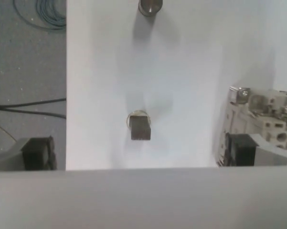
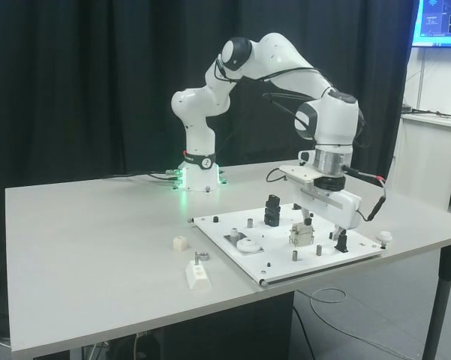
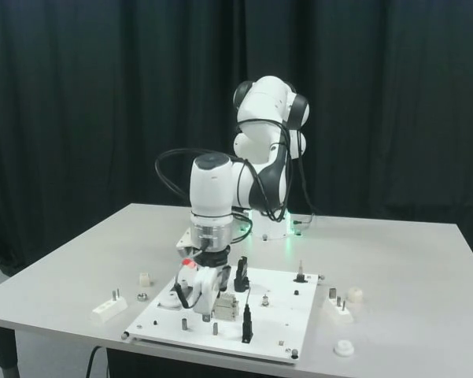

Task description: Pick square peg 2.

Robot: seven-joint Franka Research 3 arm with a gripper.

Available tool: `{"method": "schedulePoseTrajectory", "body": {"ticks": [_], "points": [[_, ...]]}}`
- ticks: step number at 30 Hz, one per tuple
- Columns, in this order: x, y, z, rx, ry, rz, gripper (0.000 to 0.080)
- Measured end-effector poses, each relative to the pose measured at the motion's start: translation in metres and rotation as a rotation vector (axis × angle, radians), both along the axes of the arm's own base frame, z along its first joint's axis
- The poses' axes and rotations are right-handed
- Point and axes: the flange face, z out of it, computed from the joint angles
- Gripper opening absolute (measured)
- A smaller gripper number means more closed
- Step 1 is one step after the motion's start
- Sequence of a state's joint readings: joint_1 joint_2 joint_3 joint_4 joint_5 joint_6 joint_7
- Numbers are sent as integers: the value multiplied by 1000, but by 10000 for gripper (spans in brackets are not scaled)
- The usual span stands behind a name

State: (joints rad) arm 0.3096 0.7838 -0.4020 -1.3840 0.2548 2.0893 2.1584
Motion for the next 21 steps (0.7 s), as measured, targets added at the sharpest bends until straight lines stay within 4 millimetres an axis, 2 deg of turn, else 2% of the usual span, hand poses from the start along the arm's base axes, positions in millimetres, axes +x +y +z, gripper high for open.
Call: {"method": "schedulePoseTrajectory", "body": {"ticks": [7,8,21], "points": [[2,0,9,1,7,-1,764],[2,-1,10,1,8,-1,798],[2,-3,12,-2,7,-7,800]]}}
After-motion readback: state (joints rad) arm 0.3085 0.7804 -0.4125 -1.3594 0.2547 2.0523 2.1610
